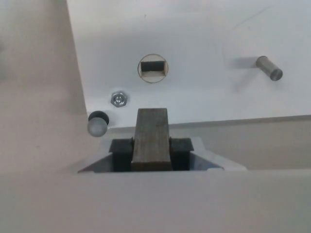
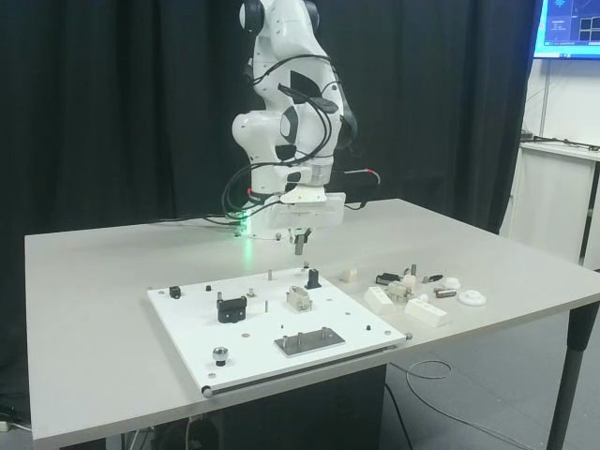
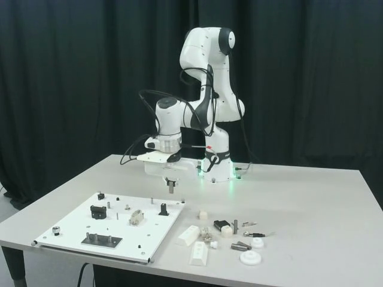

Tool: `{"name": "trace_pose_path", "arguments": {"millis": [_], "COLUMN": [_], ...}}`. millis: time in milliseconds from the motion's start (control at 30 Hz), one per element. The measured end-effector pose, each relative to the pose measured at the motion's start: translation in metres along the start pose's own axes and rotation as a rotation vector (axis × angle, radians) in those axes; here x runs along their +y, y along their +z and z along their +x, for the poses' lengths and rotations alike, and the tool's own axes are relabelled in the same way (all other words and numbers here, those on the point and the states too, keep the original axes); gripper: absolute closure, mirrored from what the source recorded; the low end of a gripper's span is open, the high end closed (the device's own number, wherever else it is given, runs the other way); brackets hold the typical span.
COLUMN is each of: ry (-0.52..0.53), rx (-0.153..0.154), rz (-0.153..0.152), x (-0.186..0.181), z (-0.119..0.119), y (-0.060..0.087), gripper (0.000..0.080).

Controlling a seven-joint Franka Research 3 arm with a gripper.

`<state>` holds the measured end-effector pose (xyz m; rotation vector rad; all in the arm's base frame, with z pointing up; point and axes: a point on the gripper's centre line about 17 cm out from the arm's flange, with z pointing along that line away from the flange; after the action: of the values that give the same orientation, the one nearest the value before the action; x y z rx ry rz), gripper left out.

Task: Place square peg 4.

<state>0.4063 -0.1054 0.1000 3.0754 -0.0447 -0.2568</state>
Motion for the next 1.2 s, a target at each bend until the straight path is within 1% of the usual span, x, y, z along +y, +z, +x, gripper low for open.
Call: {"name": "trace_pose_path", "arguments": {"millis": [1200], "ry": [0.021], "rx": [0.007], "rz": [-0.002], "x": [-0.0004], "z": [0.0024], "y": [-0.0023], "gripper": [0.0649]}}
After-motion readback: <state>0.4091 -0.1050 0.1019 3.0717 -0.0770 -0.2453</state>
